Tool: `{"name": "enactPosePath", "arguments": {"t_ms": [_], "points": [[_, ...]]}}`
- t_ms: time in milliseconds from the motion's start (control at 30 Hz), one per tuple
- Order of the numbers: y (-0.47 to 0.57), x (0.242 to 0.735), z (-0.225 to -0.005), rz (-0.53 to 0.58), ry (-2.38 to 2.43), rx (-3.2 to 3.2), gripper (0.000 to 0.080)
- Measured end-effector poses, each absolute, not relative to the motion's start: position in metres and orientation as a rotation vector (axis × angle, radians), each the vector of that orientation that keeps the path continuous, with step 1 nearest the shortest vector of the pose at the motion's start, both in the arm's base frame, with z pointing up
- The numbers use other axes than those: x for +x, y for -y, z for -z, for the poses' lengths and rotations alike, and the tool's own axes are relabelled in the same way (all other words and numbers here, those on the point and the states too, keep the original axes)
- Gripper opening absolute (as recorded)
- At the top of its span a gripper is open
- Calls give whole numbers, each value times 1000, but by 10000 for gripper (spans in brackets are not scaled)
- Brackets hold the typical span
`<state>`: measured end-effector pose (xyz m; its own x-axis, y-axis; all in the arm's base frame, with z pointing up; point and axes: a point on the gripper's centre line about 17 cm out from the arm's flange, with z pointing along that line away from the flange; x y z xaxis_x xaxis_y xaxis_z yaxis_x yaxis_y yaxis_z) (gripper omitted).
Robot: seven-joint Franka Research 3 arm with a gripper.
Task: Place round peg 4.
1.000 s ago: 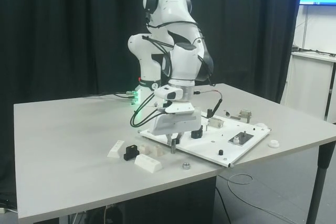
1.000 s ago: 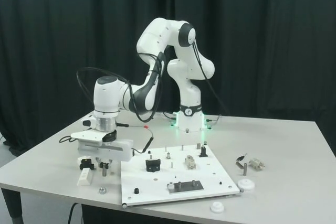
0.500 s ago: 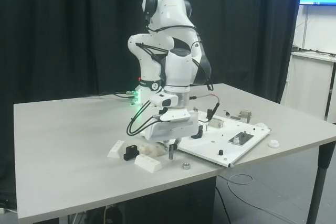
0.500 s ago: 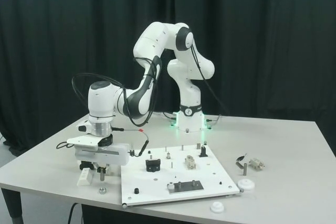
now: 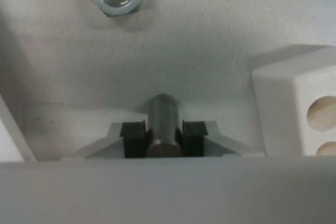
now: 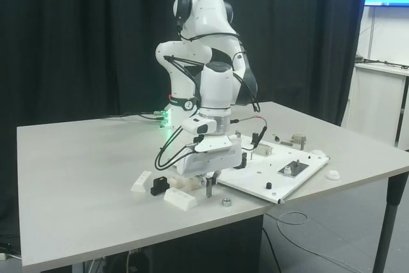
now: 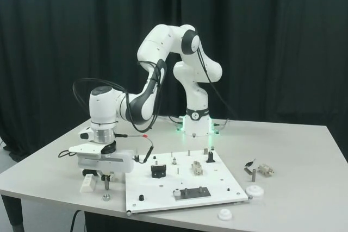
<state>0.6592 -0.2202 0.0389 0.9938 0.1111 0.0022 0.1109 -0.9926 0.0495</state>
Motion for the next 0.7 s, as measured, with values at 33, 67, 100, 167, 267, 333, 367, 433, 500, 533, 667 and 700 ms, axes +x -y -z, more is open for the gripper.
{"name": "enactPosePath", "arguments": {"t_ms": [33, 67, 100, 167, 267, 333, 367, 433, 500, 533, 667, 700], "points": [[220, 659, -38, -7, -173, 3088, 144], [220, 659, -38, -6, -173, 3088, 144], [220, 659, -38, -6, -173, 3088, 144], [221, 660, -38, -5, -173, 3088, 144], [222, 660, -39, -2, -172, 3087, 144], [222, 660, -40, 3, -170, 3088, 348], [223, 660, -42, 6, -170, 3089, 348], [224, 661, -44, 9, -168, 3089, 348], [225, 663, -48, 12, -168, 3090, 348], [225, 663, -50, 15, -169, 3091, 348], [224, 666, -60, 31, -172, 3098, 765], [223, 667, -64, 36, -173, 3100, 765]]}}
